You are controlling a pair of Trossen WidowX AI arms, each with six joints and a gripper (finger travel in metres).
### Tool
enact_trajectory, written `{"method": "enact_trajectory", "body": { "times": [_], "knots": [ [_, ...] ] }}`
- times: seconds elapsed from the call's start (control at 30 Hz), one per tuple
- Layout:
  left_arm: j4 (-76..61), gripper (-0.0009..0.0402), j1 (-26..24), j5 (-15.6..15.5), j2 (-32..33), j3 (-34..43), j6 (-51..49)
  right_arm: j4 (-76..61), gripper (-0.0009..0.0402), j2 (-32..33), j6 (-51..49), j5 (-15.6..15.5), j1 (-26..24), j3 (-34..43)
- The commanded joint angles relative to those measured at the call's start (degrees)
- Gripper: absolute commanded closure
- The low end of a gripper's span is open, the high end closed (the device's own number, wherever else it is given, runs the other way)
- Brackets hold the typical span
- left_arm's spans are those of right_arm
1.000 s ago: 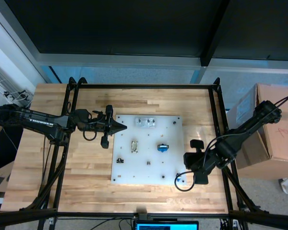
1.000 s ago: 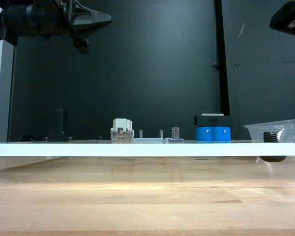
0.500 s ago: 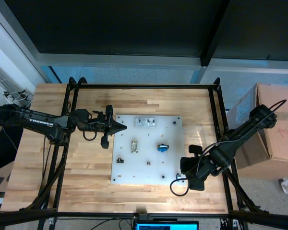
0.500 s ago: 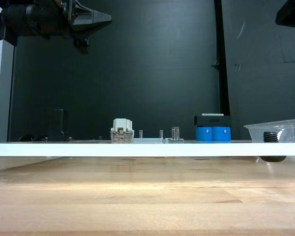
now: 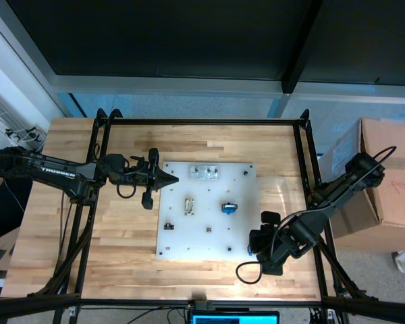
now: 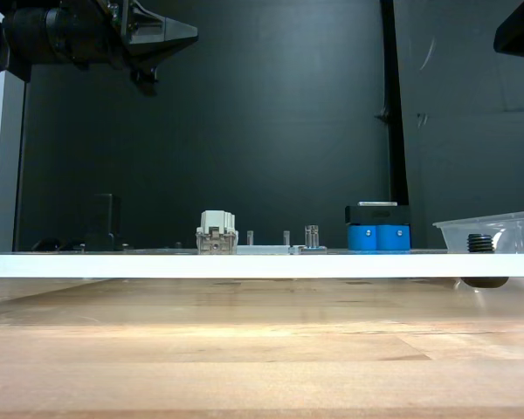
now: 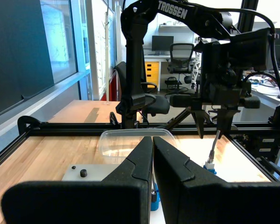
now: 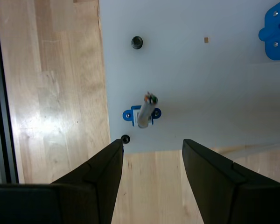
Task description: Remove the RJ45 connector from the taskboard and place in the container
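RJ45 connector: sitting in its blue seat by the taskboard near right corner, apparently fully in, cable stub sticking up.
handling: likely feeling light, rigid and smooth, with a fragile latch; pinching the body just above the seat, pulling straight out.
right gripper: hanging over the connector, fingers spread, holding nothing.
left gripper: hovering high beside the board's left edge, fingers pressed together.
change: right gripper having shifted toward the near edge; connector and left gripper staying put.

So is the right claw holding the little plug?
No, the right gripper is open and apart from the RJ45 connector, which sits in its blue seat.
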Motion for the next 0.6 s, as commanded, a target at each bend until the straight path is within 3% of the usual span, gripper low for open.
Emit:
{"method": "enact_trajectory", "body": {
  "times": [0.03,0.6],
  "knots": [
    [0.0,0.0393,0.0,0.0,0.0,0.0,0.0,0.7,0.0205,1.2,-0.1,1.0,0.1,-0.1],
    [0.0,0.0393,0.0,0.0,0.0,0.0,0.0,7.1,0.0181,5.1,-0.4,1.3,0.2,-3.1]
  ]
}}
